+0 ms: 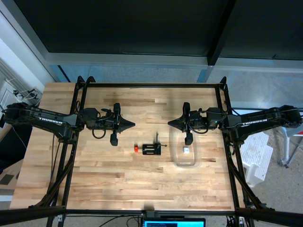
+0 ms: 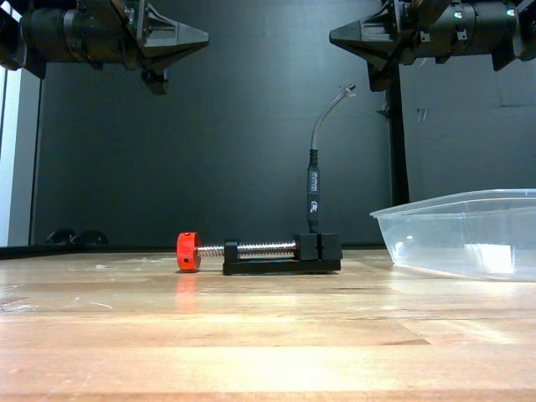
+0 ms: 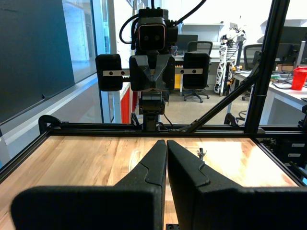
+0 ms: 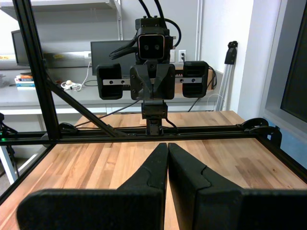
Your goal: Pick the USB-C connector and install on taskboard
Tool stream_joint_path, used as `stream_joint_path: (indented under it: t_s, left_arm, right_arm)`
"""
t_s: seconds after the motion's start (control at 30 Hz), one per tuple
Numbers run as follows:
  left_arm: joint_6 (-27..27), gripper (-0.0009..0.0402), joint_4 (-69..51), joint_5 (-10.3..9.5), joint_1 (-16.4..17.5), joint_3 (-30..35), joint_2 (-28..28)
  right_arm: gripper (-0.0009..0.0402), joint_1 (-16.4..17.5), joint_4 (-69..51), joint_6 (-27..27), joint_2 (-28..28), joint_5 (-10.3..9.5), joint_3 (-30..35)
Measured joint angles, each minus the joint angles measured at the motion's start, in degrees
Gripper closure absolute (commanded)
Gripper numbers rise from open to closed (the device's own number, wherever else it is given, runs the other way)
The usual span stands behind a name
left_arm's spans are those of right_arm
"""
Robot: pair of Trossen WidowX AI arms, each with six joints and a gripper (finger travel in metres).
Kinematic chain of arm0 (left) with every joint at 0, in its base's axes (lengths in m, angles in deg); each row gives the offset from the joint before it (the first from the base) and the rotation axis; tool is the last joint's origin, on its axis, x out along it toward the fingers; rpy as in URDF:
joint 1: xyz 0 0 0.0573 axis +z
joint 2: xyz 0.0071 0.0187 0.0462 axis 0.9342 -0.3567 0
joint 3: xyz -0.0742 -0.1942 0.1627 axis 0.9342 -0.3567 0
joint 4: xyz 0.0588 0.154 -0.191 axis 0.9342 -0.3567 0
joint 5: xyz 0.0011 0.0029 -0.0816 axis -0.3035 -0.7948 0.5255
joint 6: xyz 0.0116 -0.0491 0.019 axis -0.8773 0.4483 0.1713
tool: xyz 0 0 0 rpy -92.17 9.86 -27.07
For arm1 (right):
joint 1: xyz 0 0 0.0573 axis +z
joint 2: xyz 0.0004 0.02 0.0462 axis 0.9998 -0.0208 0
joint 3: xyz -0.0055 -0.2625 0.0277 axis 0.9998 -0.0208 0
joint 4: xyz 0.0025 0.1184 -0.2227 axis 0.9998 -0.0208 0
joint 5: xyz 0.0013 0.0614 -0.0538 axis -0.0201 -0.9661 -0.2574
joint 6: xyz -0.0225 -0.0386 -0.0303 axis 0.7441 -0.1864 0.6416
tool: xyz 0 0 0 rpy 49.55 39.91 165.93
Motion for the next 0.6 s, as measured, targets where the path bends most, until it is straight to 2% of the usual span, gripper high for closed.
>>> stream_joint_path:
  t_s: [0.6]
  left_arm:
    - [0.00, 0.0393, 0.00, 0.02, 0.00, 0.00, 0.00]
  right_arm:
    - [0.0393, 0.00, 0.61, -0.26, 0.02, 0.13, -0.74]
